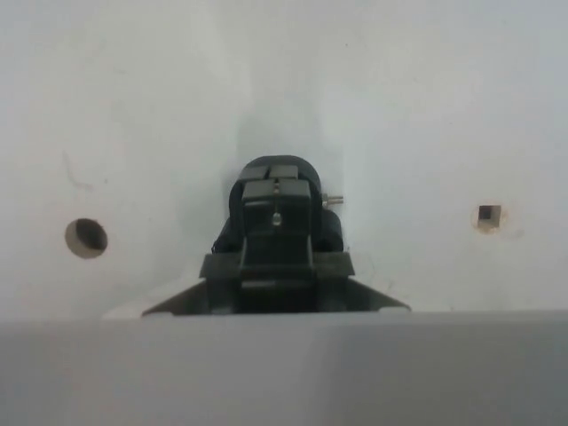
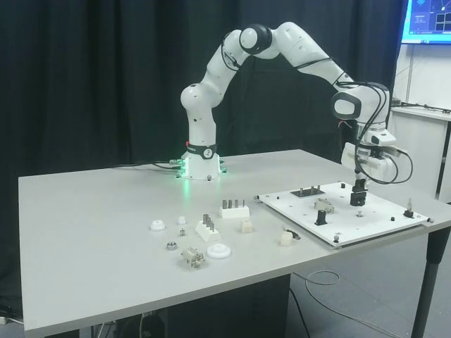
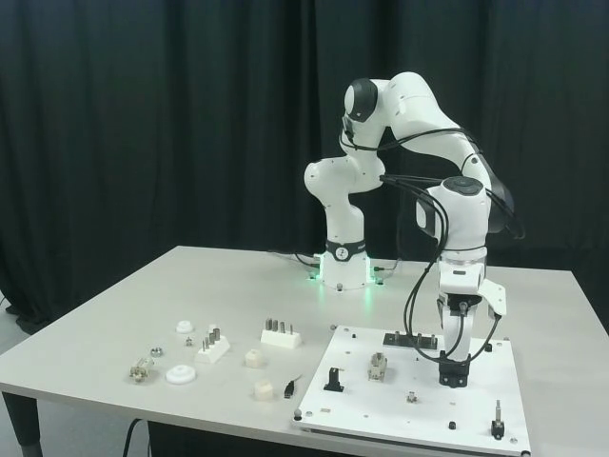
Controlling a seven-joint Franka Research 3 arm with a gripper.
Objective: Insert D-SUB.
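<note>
**Gripper down on the white board, black connector between its fingers**

We see the white arm (image 2: 282, 42) reaching from its base (image 2: 199, 165), which glows green at the foot, out over the white board (image 2: 380, 218) on the right part of the grey table (image 2: 84, 218). The gripper (image 2: 358, 196) points straight down and its tip sits at or just above the board surface; we cannot tell whether the part touches the board.

From the wrist view, the two fingers are closed in on a black connector body (image 1: 277, 222), which we take to be the D-SUB. A small grey screw (image 1: 335, 201) sticks out at one side of it. The white board shows a round hole (image 1: 86, 237) on one side of the part and a small square hole (image 1: 488, 215) on the other, both well apart from it.

In the second room view the gripper (image 3: 453, 371) stands near the middle of the board (image 3: 381, 424), with a black strip carrying pins (image 3: 411, 339) just behind it, a small grey fixture (image 3: 378, 366) to its left, and a black bracket (image 3: 334, 379) further left. A black post (image 3: 497, 427) stands near the board's near right corner.

On the bare table, left of the board, lie loose parts: white blocks with pins (image 2: 233, 208), white round gear-like pieces (image 2: 219, 252), a small grey connector-like part (image 2: 192, 257), and a small white cube (image 2: 286, 239).
</note>
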